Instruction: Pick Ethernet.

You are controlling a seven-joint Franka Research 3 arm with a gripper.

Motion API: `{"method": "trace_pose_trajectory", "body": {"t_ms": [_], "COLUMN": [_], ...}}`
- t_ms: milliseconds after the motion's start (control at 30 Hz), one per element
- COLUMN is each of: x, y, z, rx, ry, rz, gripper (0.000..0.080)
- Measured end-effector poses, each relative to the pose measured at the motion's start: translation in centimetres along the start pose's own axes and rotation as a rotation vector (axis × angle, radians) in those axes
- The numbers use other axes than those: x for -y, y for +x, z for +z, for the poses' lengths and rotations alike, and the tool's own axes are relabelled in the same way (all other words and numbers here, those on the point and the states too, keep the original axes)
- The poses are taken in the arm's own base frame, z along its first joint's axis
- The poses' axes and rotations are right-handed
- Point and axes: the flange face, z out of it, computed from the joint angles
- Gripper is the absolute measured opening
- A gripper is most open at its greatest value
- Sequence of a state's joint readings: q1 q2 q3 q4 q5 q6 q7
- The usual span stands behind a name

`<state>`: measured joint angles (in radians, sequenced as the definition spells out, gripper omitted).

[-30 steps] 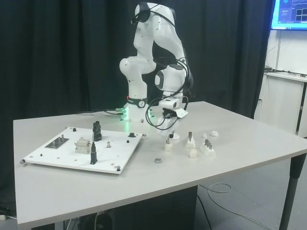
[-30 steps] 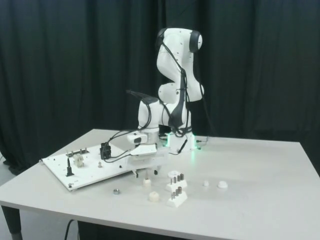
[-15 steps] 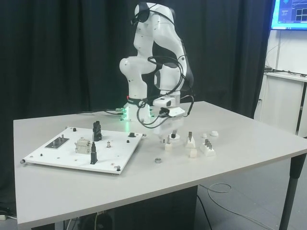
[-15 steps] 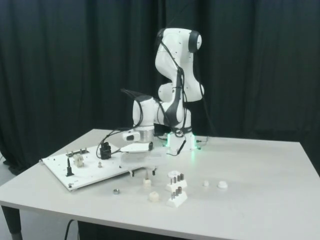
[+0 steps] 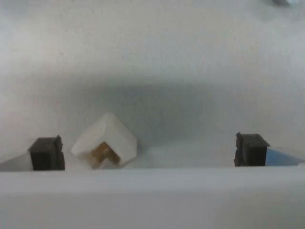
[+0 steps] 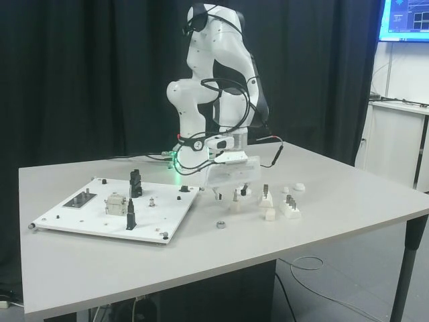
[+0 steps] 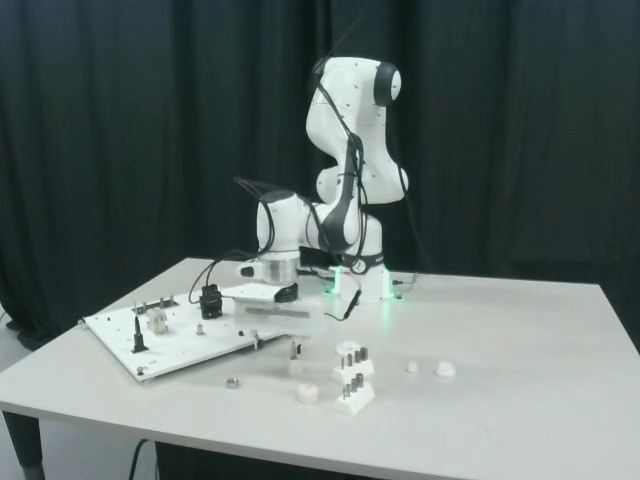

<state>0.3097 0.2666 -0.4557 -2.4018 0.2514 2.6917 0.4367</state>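
Note:
The wrist view shows my gripper (image 5: pixel 148 151) open, its two black fingertips (image 5: pixel 46 153) set wide apart just above the grey table. Between them, close to one fingertip, lies a small white block (image 5: pixel 105 142) with a darker insert in its face; I take it for the Ethernet part. Nothing is held. In the first room view the gripper (image 6: pixel 228 192) hangs low over the table beside a small white part (image 6: pixel 235 203), just off the white board's corner. The second room view has the gripper (image 7: pixel 285 345) right above that small part (image 7: pixel 294 364).
A white assembly board (image 6: pixel 167 218) with several black and grey fittings lies on the table beside the gripper, also seen as the board (image 7: pixel 120 345). Other small white holders (image 6: pixel 290 209) and a small ring (image 6: pixel 219 223) lie nearby. The arm's base (image 6: pixel 191 151) stands behind.
The hand has swung from above the small parts toward the board's corner and come down close to the table. The fingers stay apart and hold nothing.

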Motion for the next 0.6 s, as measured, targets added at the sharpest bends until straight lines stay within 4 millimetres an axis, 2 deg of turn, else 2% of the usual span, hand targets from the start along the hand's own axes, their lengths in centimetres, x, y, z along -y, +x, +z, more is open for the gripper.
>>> {"method": "trace_pose_trajectory", "body": {"t_ms": [267,600], "x": [0.2,0.8], "y": [-0.3,-1.4], "z": [0.1,0.6], "rx": [0.03,0.065], "ry": [-0.017,-0.047], "rz": [0.247,0.443], "gripper": [0.08,0.08]}}
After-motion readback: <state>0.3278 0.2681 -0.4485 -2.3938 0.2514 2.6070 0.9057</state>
